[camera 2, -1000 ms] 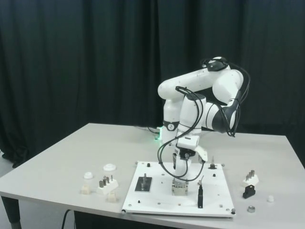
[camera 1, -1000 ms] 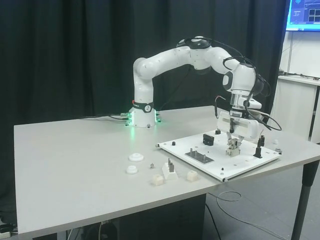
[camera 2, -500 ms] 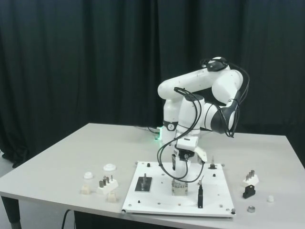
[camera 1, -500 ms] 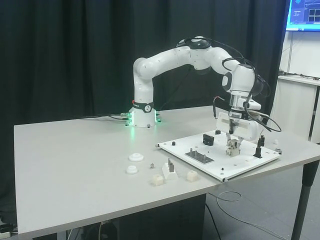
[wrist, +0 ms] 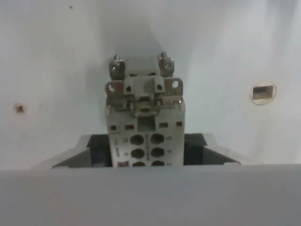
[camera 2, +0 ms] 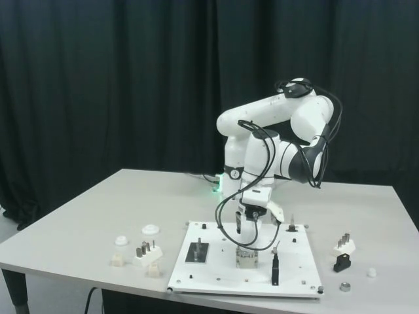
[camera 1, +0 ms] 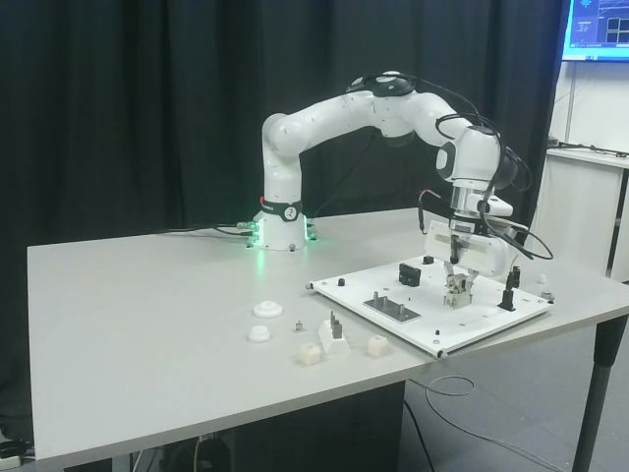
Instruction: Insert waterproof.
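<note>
My gripper (camera 2: 247,243) hangs just above the waterproof connector (wrist: 143,123), which stands upright on the white board (camera 1: 486,313). I cannot tell what my gripper holds, if anything. In the wrist view the connector sits centred below me, its latch clips beyond the pin holes. I judge I'm at the seating step; next calls for a straight, square press downward.

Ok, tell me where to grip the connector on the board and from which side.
Grip the connector across its two flat long sides, coming straight down from above. It stands upright on the white board, with latch hardware on top, so I'd keep the fingers below that. The gripper already hangs right over it.
</note>
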